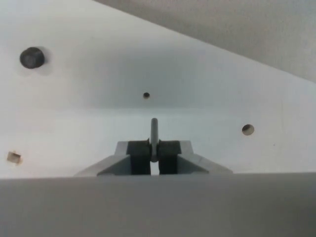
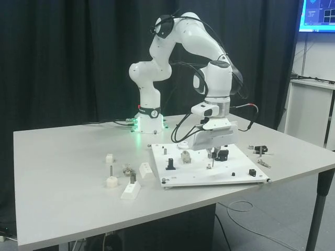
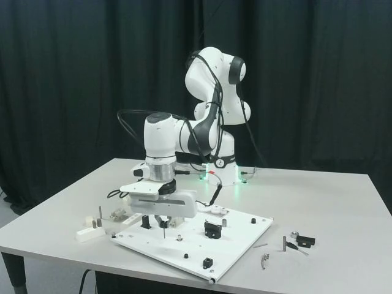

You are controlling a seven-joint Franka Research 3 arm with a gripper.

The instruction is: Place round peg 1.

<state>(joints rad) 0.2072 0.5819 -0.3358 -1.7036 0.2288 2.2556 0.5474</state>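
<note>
You had the gripper [image 1: 154, 159] clamped on the thin grey round peg [image 1: 154, 133], its long axis upright, tip pointing down above the white board [image 1: 98, 89].

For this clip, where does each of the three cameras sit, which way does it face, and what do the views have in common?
Wrist view: on the arm's wrist, looking down past the gripper, shut on the round peg, at the white board.
First room view: off one table corner, facing the whole white arm, its base against the black curtain.
Second room view: off the opposite side, facing the arm with the board in front.
Shared: both room views show arm, board and grey table; all three show the board.
</note>
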